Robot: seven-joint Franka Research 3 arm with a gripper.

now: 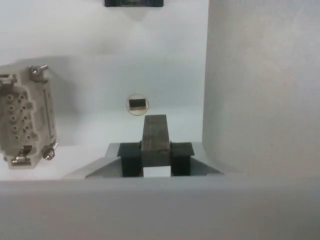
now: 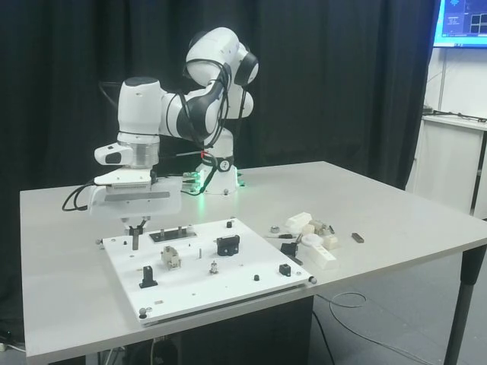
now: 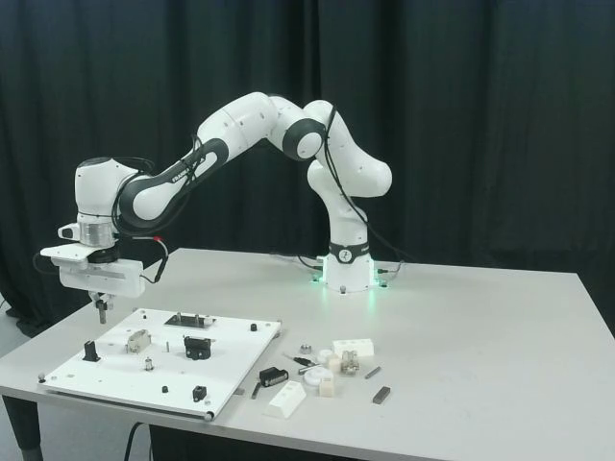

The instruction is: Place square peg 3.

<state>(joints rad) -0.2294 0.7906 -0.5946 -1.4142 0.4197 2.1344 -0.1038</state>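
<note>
**One small hole, little margin**

I have the jaws point(image 1: 156, 165) closed on the peg point(image 1: 155, 134), hanging just above the white board point(image 3: 231, 360), its hole point(image 1: 137, 104) slightly ahead. Descending misaligned would jam it against the rim. The grey connector point(image 1: 25, 120) sits nearby; loose parts point(image 3: 332, 370) lie well apart on the desk point(image 3: 480, 336).

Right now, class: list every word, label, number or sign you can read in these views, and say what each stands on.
None can be read.
Screen at the room's edge: it shows marks, too small to read.
White board, arm, connector, peg in the gripper: no lettering shows.
</note>
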